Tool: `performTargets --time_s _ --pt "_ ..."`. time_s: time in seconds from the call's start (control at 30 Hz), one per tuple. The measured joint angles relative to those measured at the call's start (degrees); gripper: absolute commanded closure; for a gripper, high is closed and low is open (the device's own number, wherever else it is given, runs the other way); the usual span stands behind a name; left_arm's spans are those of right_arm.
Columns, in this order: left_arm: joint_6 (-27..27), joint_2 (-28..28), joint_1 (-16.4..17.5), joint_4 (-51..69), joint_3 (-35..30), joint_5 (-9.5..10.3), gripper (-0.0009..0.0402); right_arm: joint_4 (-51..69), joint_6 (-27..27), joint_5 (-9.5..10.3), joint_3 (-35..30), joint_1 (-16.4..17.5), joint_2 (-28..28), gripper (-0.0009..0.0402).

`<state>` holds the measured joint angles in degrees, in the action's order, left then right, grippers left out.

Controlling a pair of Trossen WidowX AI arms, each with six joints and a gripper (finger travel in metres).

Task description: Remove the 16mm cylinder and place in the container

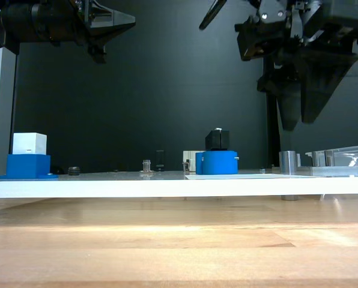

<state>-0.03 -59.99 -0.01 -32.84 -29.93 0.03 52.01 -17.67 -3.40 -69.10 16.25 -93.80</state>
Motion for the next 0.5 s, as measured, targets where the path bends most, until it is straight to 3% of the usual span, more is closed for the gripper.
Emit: performTargets --time_s 0.5 --pt "0.0 0.0 0.0 0.02 0.0 0.0 0.0393 -0.39 0.09 0.02 -2.84 0.39 -6.88 0.0168"
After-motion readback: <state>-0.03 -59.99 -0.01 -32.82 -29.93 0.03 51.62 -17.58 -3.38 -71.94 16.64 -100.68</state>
